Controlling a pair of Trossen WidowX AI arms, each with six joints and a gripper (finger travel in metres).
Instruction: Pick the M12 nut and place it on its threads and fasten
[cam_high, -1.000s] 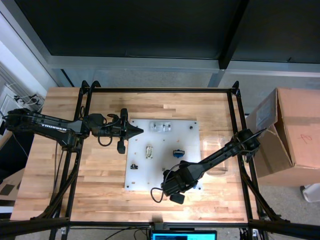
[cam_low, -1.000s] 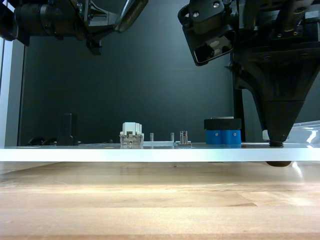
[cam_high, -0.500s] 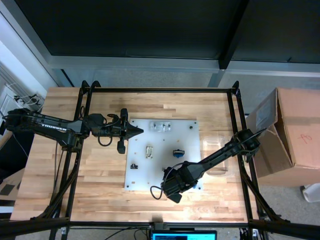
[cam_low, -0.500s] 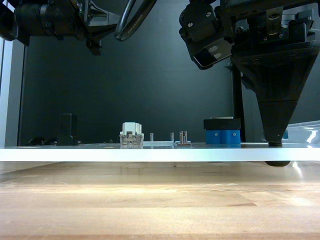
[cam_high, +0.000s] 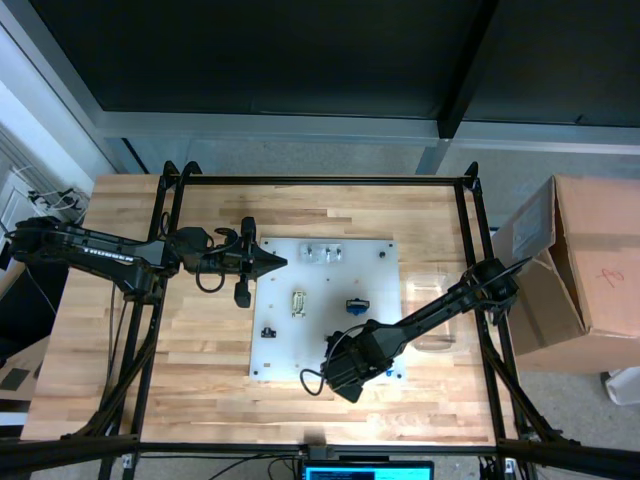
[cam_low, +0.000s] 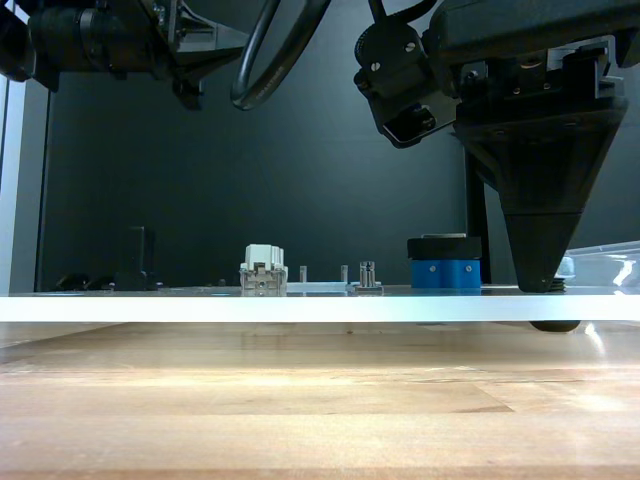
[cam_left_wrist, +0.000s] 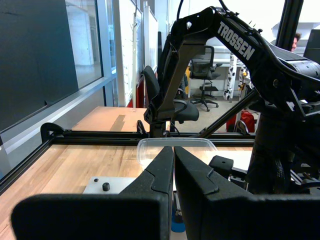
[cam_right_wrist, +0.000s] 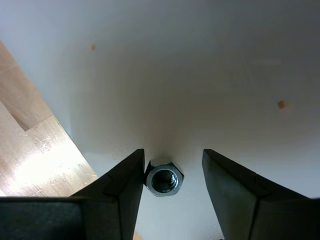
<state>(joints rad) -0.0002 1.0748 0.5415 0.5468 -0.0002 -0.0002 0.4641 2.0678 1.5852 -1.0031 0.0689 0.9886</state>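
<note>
As left hand (cam_high: 281, 262) hangs over board (cam_high: 330, 288) edge, right hand (cam_right_wrist: 172, 156) straddles nut (cam_right_wrist: 163, 179).

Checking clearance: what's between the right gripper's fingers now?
The right wrist view shows the M12 nut between the open right gripper's fingers, next to one, bare white board before the other. Left gripper, shut, hovers over the board's far left.

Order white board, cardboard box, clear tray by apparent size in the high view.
White board and cardboard box: alike; box cut off.
Clear tray.
Left pincer over board's far left; right pincer at near edge, open around nut.
</note>
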